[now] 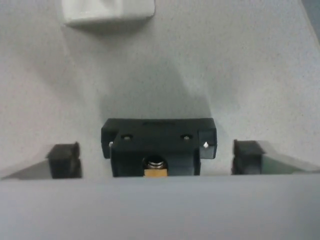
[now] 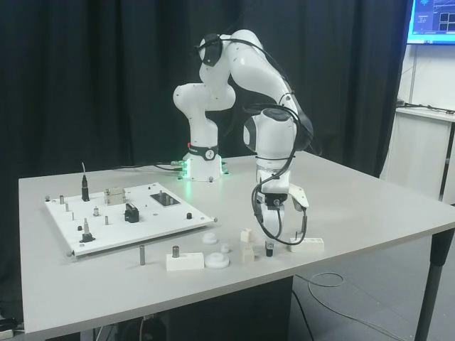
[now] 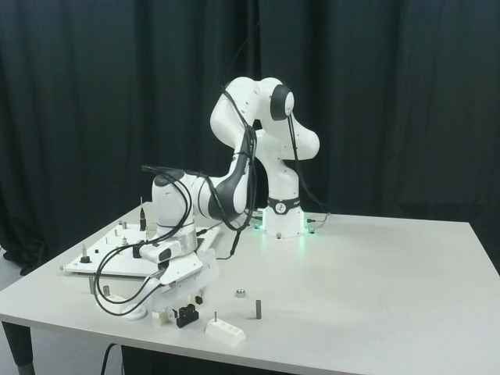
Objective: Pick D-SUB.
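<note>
Hovering low over the front edge of the table (image 2: 370, 206), the pincer (image 1: 159, 157) straddles the D-SUB (image 1: 159, 145), a black connector body lying flat on the grey surface. In the wrist view the two black fingertips (image 1: 65, 160) stand wide apart, one on each side of the connector, with a clear gap between each tip and the connector's ends. The pincer holds nothing.

Step in hand: final approach and alignment before the grasp. The connector sits roughly centred between the fingertips, so lateral alignment appears sound. Whether the tips are already at the height of the connector's body cannot be told for certain; the room views show the pincer very close to the table.

Nearby parts: a white block (image 1: 107, 11) lies just beyond the connector, apart from it. In the first room view several small white parts (image 2: 217, 252) lie along the front edge, toward the white board (image 2: 121, 213) at the table's left side.

Next move, as judged: lower the tips fully if any height remains, then close evenly on the connector's two ends. An uneven closure would likely push the connector sideways or turn it. Lift straight up only after both tips bear on the body.
</note>
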Robot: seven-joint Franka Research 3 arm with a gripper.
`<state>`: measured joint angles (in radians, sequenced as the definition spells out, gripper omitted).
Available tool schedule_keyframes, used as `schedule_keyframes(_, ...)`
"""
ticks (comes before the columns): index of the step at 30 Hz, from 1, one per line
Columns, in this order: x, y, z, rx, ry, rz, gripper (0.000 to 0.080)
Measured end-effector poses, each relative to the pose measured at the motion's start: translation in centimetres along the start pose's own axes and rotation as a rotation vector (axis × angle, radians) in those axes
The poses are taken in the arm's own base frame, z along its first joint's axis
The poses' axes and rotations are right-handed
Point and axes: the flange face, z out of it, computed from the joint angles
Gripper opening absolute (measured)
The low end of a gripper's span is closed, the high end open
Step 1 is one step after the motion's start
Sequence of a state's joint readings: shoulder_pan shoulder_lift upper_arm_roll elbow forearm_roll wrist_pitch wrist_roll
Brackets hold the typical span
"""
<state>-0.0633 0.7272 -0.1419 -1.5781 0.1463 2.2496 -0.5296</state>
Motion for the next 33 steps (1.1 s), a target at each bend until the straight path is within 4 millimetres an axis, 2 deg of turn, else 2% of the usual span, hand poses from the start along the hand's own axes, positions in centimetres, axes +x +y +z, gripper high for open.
schedule_keyframes(1,0.0,0.0,0.0,0.0,0.0,0.001,0.0661)
schedule_keyframes(7,-0.1,0.2,0.1,0.0,-0.001,0.006,0.0661)
schedule_keyframes(8,-0.1,0.3,0.1,0.0,-0.001,0.007,0.048)
schedule_keyframes(12,-0.2,0.3,0.1,0.0,-0.001,0.008,0.048)
schedule_keyframes(13,-0.2,0.3,0.1,0.0,-0.001,0.008,0.038)
schedule_keyframes(23,-0.2,0.4,0.0,0.001,-0.001,0.012,0.038)
schedule_keyframes(33,-0.4,0.3,-0.9,0.013,-0.01,0.036,0.038)
